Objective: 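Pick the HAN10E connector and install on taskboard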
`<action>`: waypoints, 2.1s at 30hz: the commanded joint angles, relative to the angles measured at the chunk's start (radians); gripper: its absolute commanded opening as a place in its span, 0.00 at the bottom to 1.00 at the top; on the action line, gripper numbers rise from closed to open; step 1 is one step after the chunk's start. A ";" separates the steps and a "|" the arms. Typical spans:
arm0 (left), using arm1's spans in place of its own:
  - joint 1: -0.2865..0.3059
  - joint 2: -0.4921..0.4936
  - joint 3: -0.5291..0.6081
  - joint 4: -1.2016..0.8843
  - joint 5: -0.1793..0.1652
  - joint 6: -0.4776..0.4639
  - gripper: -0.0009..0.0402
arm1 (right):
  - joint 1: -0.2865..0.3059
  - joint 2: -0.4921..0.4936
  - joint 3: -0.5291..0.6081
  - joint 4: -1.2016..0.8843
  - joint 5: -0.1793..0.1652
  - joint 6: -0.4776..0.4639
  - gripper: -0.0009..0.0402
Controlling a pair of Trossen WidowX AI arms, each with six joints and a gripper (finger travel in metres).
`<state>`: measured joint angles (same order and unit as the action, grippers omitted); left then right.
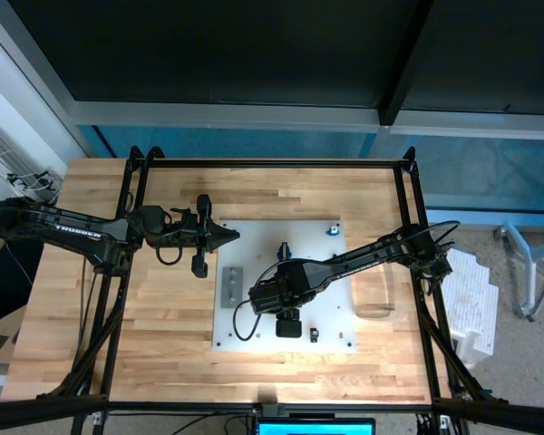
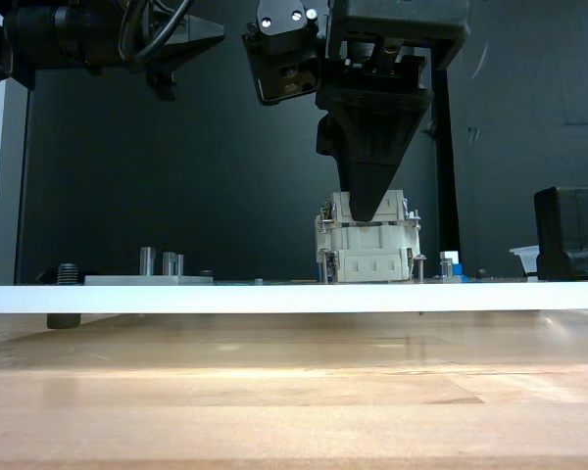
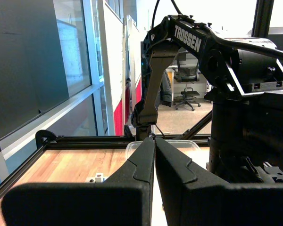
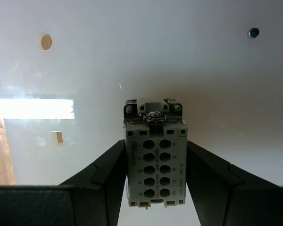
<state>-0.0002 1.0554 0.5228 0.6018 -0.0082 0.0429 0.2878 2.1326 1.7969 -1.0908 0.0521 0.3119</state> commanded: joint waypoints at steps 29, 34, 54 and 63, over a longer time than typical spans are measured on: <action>0.000 0.000 0.000 0.000 0.000 0.000 0.02 | 0.001 -0.031 0.000 0.004 0.000 0.005 0.67; 0.000 0.000 0.000 0.000 0.000 0.000 0.02 | 0.003 -0.053 0.000 -0.016 0.000 0.003 0.76; 0.000 0.000 0.000 0.000 0.000 0.000 0.02 | 0.003 -0.111 -0.001 -0.050 0.006 0.002 0.81; 0.000 0.000 0.000 0.000 0.000 0.000 0.02 | -0.002 -0.144 -0.002 -0.055 0.007 -0.013 0.81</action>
<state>-0.0002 1.0554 0.5228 0.6018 -0.0082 0.0429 0.2882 2.0014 1.7950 -1.1450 0.0589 0.3042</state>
